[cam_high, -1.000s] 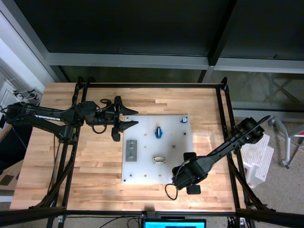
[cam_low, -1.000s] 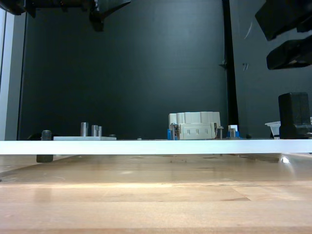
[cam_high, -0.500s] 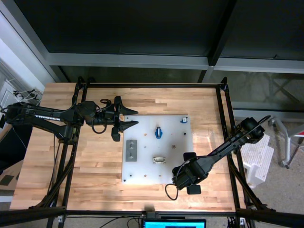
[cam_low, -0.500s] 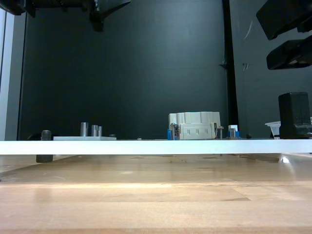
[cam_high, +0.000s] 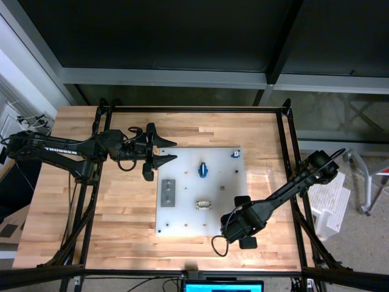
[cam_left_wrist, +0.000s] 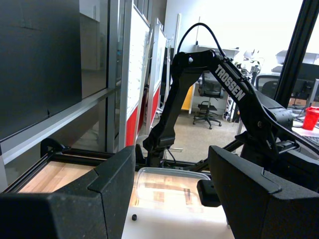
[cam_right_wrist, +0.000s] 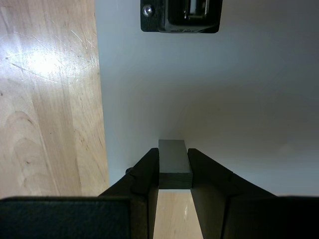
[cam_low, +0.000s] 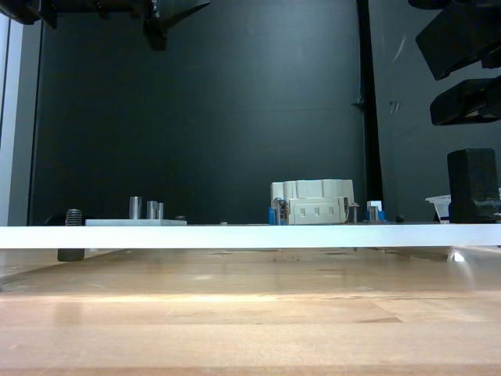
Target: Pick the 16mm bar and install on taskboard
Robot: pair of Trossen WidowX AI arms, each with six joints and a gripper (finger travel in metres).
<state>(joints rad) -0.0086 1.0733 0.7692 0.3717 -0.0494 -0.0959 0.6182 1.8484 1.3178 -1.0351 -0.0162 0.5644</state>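
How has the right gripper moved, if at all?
Yes: right gripper, jaws shut on the bar, sank slightly toward the black block. Left gripper hovers by the board's far-left corner.

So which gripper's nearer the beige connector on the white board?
Right: right gripper, holding the grey bar, hovers near-right of the connector; left gripper is over the board's far-left corner.

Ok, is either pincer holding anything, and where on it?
Right pincer, over the white board's near-right corner, clamps the grey rectangular bar by one end. Left pincer, at the board's far-left corner, holds nothing.
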